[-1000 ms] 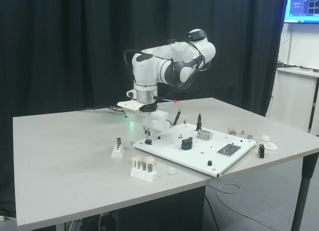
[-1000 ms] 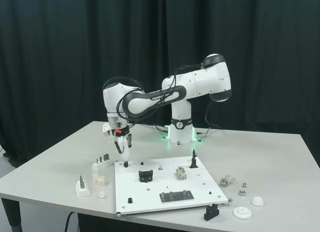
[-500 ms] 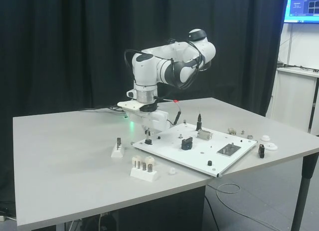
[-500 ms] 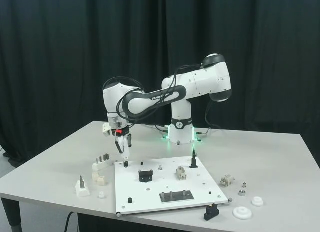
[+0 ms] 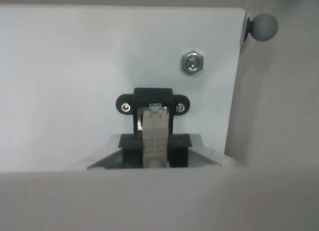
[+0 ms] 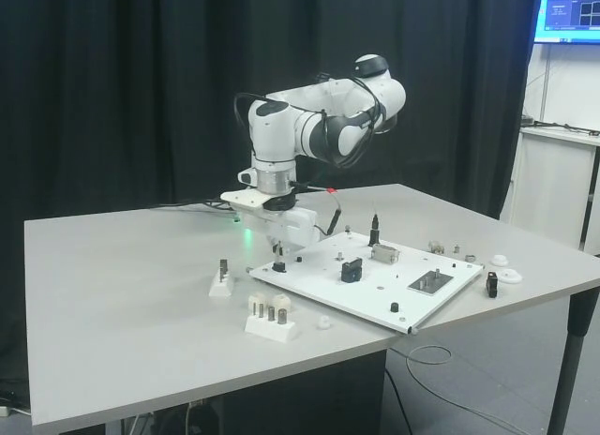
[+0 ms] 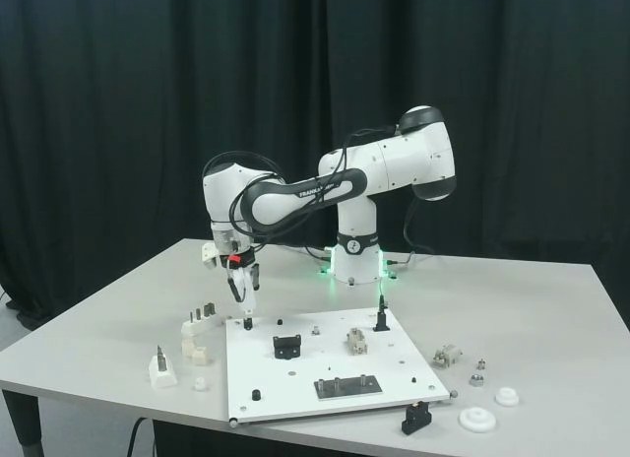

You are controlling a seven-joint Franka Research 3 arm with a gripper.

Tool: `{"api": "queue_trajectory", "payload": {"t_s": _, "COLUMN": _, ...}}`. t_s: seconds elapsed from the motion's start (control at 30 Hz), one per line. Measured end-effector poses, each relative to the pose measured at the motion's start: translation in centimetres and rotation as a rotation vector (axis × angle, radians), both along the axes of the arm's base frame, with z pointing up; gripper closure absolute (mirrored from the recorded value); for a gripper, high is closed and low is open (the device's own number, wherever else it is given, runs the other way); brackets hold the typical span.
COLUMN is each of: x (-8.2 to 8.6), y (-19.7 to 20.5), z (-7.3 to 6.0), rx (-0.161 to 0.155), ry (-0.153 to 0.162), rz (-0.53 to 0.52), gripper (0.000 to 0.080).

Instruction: Insert Ethernet.

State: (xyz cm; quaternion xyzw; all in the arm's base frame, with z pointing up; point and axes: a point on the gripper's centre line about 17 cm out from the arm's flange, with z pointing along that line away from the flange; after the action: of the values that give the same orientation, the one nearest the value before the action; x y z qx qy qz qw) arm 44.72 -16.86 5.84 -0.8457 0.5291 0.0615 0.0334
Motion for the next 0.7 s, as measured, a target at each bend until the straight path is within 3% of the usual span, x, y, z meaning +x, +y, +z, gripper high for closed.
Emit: {"api": "queue_trajectory", "payload": {"t_s": 0.7, "x": -0.12, "y": 0.53, "z": 0.4, "rx": 0.006, "ry": 0.008, "rz": 0.01, "gripper": 0.0702}}
